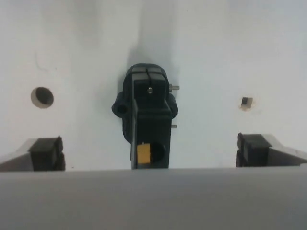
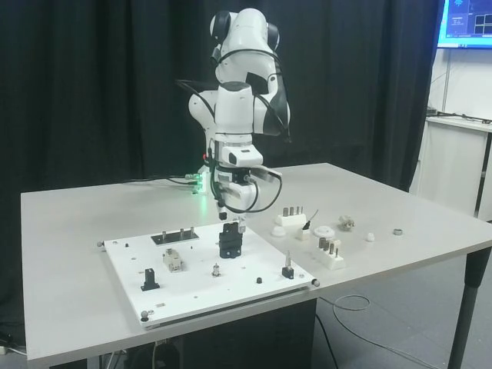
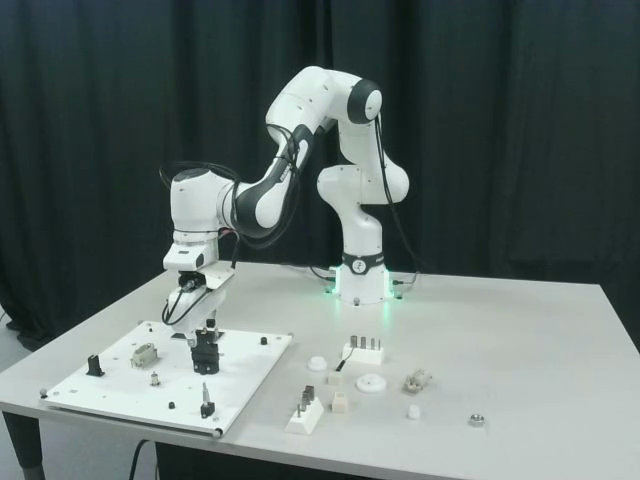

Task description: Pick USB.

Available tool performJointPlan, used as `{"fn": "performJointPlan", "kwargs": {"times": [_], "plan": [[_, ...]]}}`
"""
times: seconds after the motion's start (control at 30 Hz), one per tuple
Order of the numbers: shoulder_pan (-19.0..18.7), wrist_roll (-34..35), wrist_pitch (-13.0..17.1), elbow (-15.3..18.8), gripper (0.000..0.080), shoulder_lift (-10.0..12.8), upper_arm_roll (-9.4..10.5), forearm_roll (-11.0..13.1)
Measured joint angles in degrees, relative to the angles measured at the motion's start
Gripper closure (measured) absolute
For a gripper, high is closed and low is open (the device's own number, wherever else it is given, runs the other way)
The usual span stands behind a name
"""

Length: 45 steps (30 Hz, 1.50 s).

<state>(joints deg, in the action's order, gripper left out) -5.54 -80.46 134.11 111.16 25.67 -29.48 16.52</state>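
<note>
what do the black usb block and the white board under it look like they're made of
The USB block looks like black moulded or printed plastic: matte, rounded edges, with small metal screws and pins showing. The board looks like a white painted or plastic plate, smooth and faintly glossy, with drilled holes; its core material cannot be told. The claw hangs open around the block.

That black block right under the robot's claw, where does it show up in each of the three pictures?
Wrist view: the black block sits mid-picture, between the two fingertips.
First room view: the block stands on the white board, directly below the gripper.
Second room view: it is on the board, under the gripper.
Shared landmark: the white board.
</note>
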Motion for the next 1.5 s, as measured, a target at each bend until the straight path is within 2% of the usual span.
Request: {"fn": "performJointPlan", "kwargs": {"times": [0.87, 1.5], "plan": [[-0.02, 0.06, -1.59, -1.21, 0.0003, -0.34, -0.32, -0.24], [-0.22, 1.83, -3.93, -2.51, 0.0003, -1.67, -0.32, -2.35]]}}
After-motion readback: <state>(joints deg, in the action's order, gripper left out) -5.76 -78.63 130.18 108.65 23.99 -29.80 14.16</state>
